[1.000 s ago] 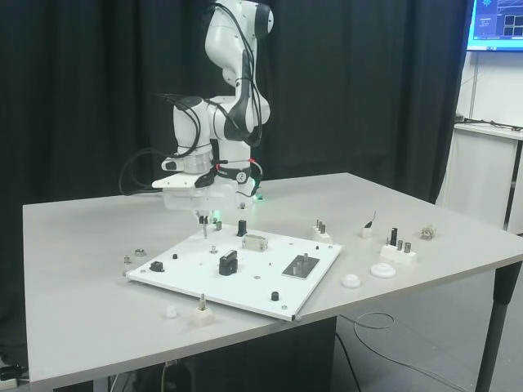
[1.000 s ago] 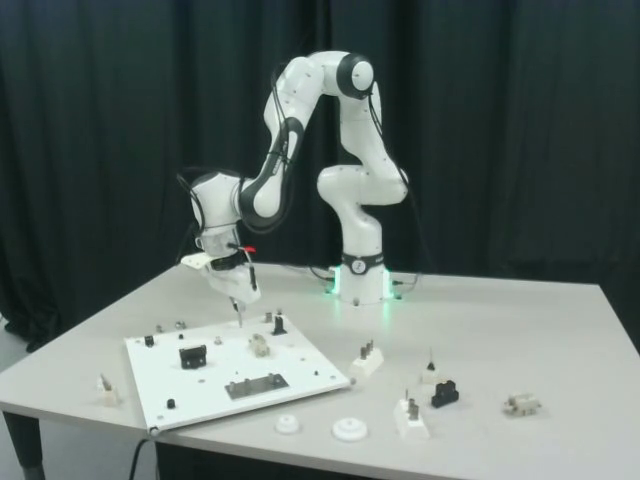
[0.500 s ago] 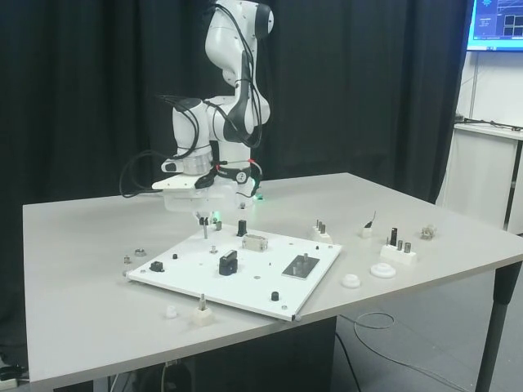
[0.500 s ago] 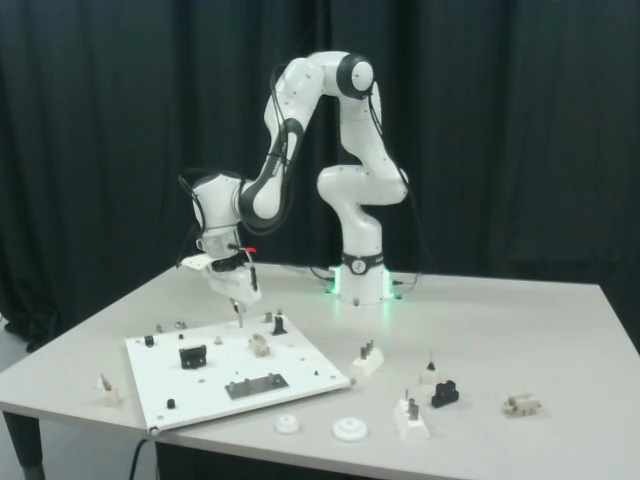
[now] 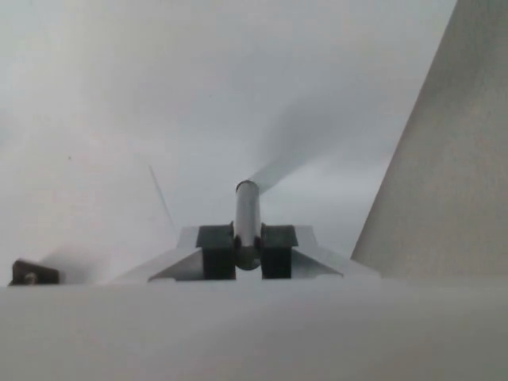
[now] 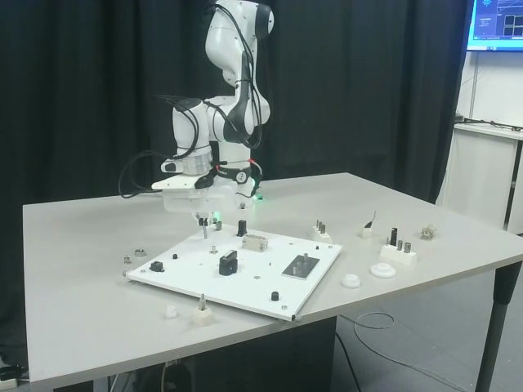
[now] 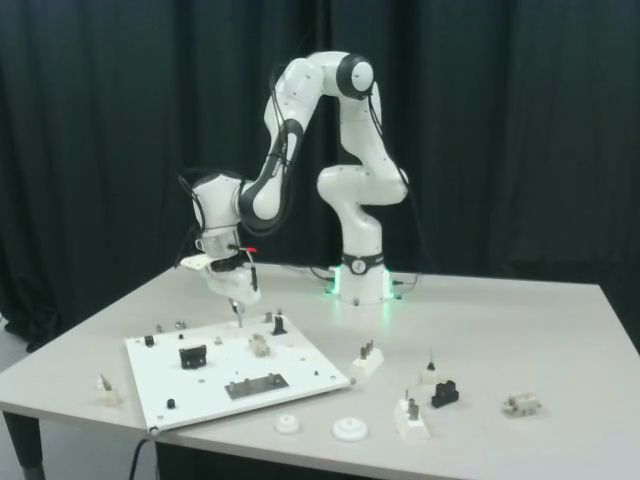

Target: Insert round peg 2.

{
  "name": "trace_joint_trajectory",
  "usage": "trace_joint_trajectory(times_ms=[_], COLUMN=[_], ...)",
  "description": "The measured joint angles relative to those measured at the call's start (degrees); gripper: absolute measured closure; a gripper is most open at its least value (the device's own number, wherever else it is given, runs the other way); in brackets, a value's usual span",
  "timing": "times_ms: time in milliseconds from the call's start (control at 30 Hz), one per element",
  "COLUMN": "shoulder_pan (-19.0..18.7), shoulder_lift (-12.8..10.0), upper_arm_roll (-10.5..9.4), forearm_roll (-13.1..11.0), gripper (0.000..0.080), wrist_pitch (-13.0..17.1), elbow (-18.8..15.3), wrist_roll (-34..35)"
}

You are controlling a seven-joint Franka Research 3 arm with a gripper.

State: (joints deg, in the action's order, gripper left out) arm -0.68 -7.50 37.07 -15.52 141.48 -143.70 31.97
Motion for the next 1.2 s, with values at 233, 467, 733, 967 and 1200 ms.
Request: trace_joint_trajectory(times_ms=[233, 467, 733, 967, 1200], shoulder_pan=[-0.02, -0.03, -0.02, -0.02, -0.02], shoulder_lift=[-0.05, -0.4, -0.38, -0.33, -0.34], upper_arm_roll=[-0.01, -0.02, 0.03, 0.1, 0.11], forearm_roll=[-0.26, -1.16, -1.53, -1.53, -1.45], gripper=[0.0737, 0.0737, 0.0737, 0.0737, 0.0685], wrist_pitch=[0.2, 0.18, -0.66, -1.42, -2.07], elbow=[-0.01, -0.2, -0.27, -0.15, -0.1], wrist_roll=[-0.03, -0.06, -0.09, -0.09, -0.09])
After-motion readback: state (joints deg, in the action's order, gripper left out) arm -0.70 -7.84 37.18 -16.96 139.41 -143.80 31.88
